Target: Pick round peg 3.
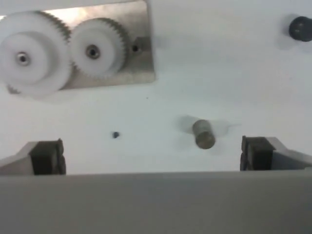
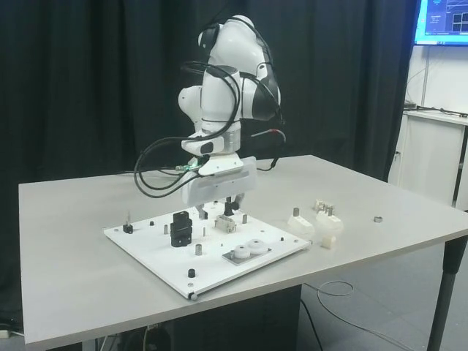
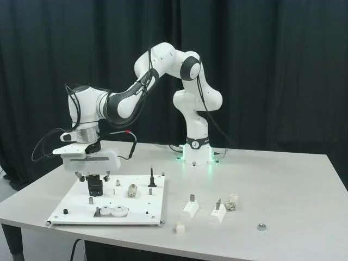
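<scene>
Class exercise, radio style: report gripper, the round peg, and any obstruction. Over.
Gripper open, hovering above the white board. Round peg upright between the fingers, ungrasped, nearer one finger. Two white gears off to the side, nothing blocking.

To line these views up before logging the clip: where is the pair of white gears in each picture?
Wrist view: white gears side by side on a metal plate, apart from the upright peg.
First room view: white gears by the near right edge of the white board.
Second room view: white gears at the board's front edge.
Shared landmark: the white board.
</scene>
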`<state>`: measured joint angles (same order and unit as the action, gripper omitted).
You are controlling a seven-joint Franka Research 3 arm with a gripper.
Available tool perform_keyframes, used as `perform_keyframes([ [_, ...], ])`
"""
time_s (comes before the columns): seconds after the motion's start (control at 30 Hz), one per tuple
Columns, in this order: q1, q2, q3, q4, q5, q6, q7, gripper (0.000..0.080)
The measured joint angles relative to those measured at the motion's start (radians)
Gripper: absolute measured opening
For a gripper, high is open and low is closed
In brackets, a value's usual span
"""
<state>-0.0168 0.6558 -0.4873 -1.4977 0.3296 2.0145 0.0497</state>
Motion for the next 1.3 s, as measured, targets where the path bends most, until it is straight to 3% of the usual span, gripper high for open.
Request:
perform_keyframes([
  [0.4, 0.051, -0.014, -0.005, 0.009, -0.001, -0.111, 0.053, 0.08],
  [0.77, 0.154, -0.021, 0.003, 0.002, 0.0, -0.19, 0.171, 0.08],
  [1.3, 0.319, -0.031, 0.075, -0.011, -0.002, -0.233, 0.401, 0.08],
])
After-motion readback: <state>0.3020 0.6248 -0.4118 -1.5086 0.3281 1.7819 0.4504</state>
